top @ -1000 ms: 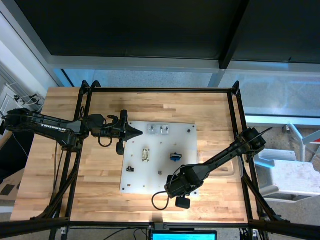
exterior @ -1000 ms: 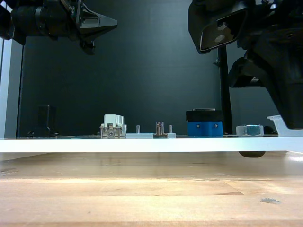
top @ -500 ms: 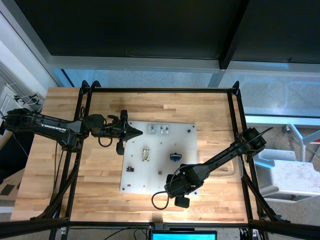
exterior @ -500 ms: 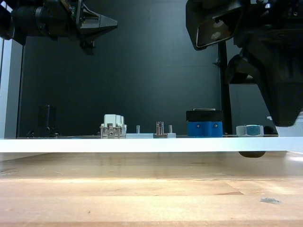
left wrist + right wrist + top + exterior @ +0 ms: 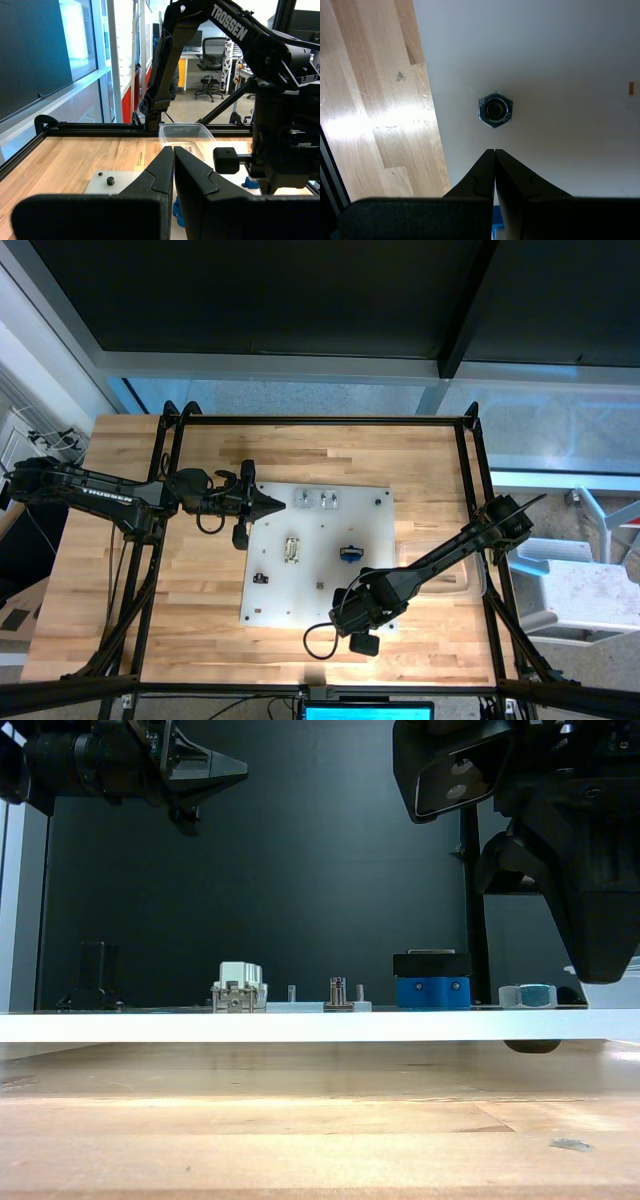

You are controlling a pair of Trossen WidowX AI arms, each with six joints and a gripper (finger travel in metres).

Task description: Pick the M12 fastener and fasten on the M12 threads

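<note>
The right gripper (image 5: 356,612) hangs over the near right part of the white board (image 5: 300,590), lower centre in the high view and filling the upper right of the low view; its fingers are pressed together tip to tip with nothing between them, as its own wrist camera shows plainly (image 5: 494,151). The M12 fastener (image 5: 495,109) is not in its grasp; the little silver hex nut sits flat on the board just beyond the fingertips, clear of them, with a dark core filling its bore, so it looks to be on its stud with no ribs left showing. In the low view the nut (image 5: 527,995) stands at the right end of the board, below and a little left of the gripper's lowest point, beside the blue connector (image 5: 432,990); from above it is hidden under the arm.

The left gripper (image 5: 278,506) is held up off the board at its far left edge, middle left in the high view and upper left in the low view (image 5: 240,765); its jaws are likewise clamped on nothing (image 5: 173,149). A clear tray (image 5: 185,131) sits on the wooden table (image 5: 200,640) just off the board's right edge.
</note>
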